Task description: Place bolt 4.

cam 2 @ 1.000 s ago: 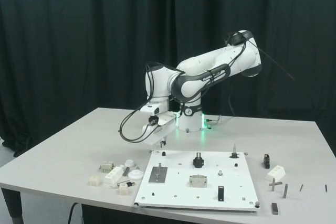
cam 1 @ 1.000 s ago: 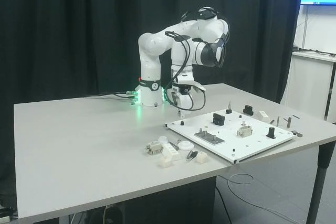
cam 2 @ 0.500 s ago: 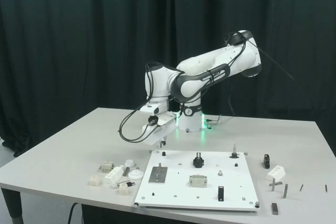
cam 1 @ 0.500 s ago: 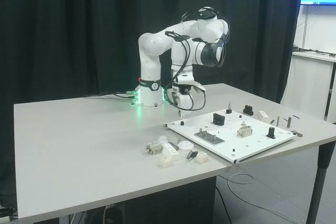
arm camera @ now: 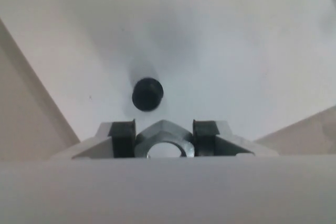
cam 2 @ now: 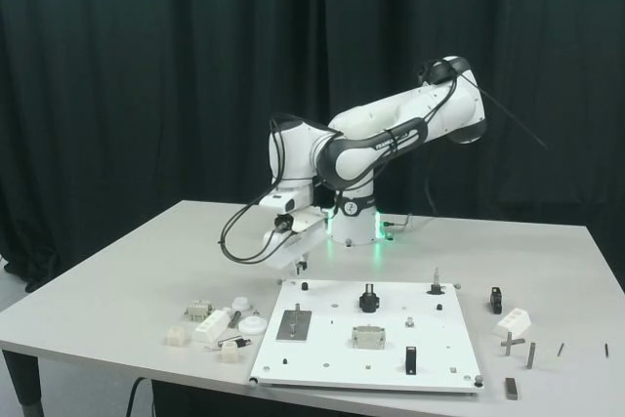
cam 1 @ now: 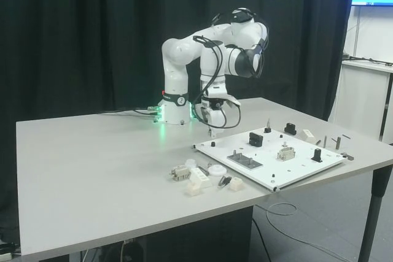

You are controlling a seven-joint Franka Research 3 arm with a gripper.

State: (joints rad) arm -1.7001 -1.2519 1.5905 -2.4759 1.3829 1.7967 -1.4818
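Up close, the tool (arm camera: 163,139) clenches a grey metal bolt (arm camera: 164,141) with a six-sided head between black pads, just above the smooth white board (arm camera: 220,51), near a round black knob (arm camera: 147,94).

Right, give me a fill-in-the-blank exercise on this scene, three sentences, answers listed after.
1. The end effector grips a hex-headed ____ between its two fingers.
2. It hangs over a corner of the ____ board that lies on the table.
3. The lights at the arm's base glow ____.

Missing words: bolt; white; green
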